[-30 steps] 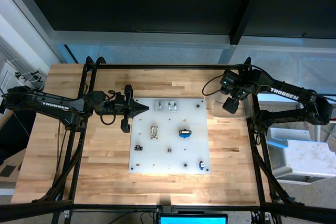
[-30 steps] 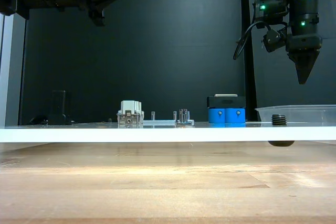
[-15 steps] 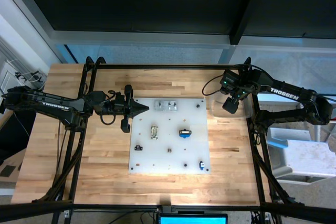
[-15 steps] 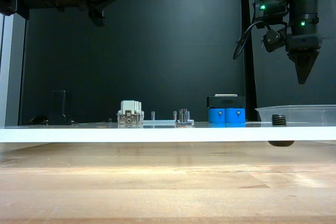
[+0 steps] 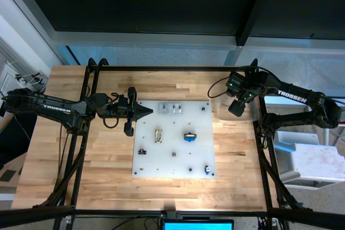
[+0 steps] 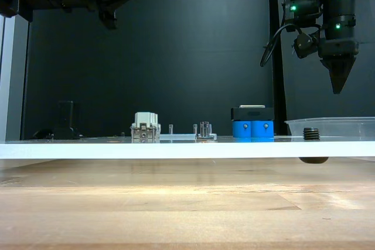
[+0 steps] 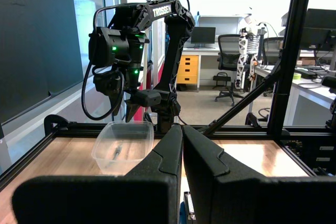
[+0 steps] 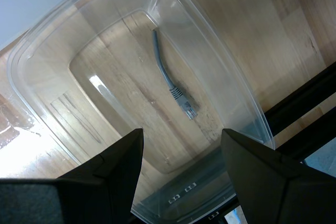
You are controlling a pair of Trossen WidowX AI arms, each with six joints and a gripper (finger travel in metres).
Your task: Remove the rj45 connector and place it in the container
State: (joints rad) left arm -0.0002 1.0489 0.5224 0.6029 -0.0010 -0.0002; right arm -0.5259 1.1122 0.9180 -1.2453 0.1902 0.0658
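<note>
1. Rj45 connector [image 8: 186,104] lies flat on the floor of the container [image 8: 220,72], directly below the right gripper [image 8: 181,130]. We see a small greyish plug with a short grey cable stub [image 8: 161,61] trailing from it.
2. The right gripper's fingers stand wide apart and carry nothing. In the low view the right gripper [image 6: 338,84] hangs well above the container [image 6: 328,126], pointing straight down.
3. We judge the plug to be light and stiff, with a thin latch tab that could snap under a hard squeeze. The cable stub looks soft and would bend rather than carry the plug cleanly. If it had to be picked up, we would grip across the plug's flat sides, not the stub.
4. The container is a clear tub resting on the wooden table [image 5: 237,160], just beside the far right corner of the white board [image 5: 172,154].
5. With the connector in the tub and the fingers open, we judge the task all but finished. Only a clear retreat is left for the right arm.
6. On the board we make out the blue connector [image 5: 189,136] and the beige-metal connector [image 5: 158,136]. The small blue socket [image 5: 207,169] sits near the near right corner.
7. The left gripper [image 7: 182,129] is closed, finger against finger, on nothing. It is held high by the board's far left edge, pointing inward.
</note>
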